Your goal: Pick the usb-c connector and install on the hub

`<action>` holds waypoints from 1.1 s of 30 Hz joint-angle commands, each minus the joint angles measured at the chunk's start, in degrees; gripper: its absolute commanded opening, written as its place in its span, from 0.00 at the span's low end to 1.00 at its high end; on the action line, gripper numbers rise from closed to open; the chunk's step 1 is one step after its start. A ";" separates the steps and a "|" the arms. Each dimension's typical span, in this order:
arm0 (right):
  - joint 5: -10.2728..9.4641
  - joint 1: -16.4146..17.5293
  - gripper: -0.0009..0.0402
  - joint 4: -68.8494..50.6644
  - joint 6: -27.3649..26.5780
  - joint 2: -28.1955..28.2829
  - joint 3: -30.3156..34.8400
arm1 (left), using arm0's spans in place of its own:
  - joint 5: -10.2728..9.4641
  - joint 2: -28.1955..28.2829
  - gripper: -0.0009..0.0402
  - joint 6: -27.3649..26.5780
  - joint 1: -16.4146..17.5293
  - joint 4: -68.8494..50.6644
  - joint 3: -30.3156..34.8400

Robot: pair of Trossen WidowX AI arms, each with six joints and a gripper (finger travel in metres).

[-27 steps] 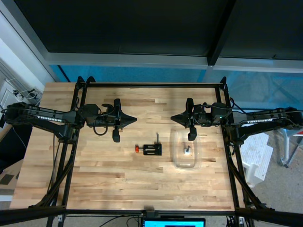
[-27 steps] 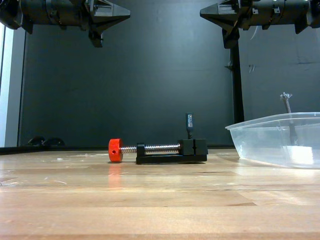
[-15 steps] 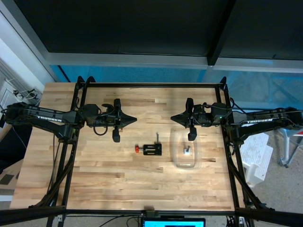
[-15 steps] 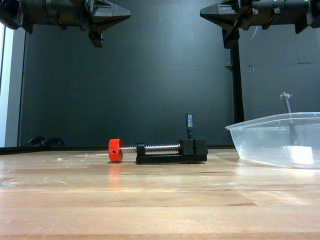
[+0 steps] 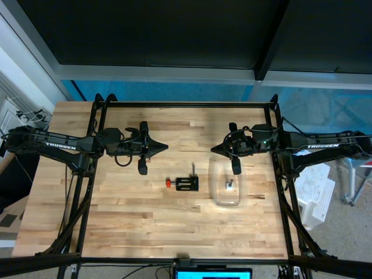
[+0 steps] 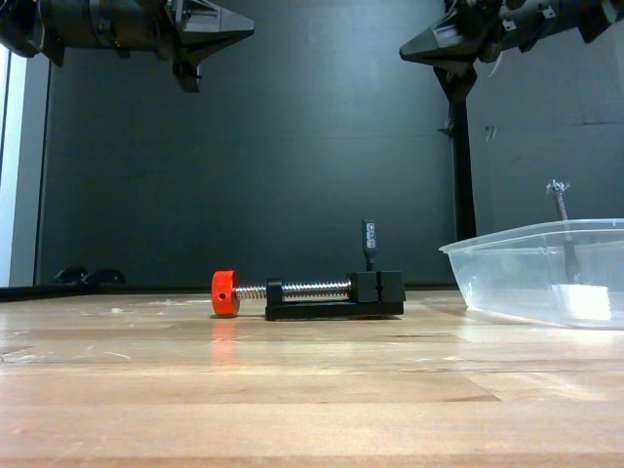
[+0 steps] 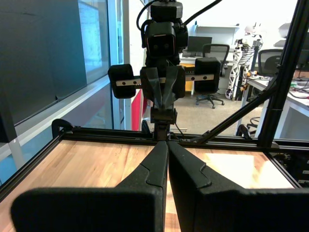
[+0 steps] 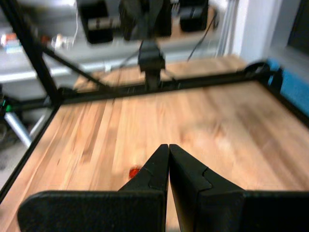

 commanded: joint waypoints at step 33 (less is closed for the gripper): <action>-0.70 6.34 0.02 -52.63 3.17 6.29 19.87 | 0.02 0.02 0.02 0.00 0.02 0.02 0.02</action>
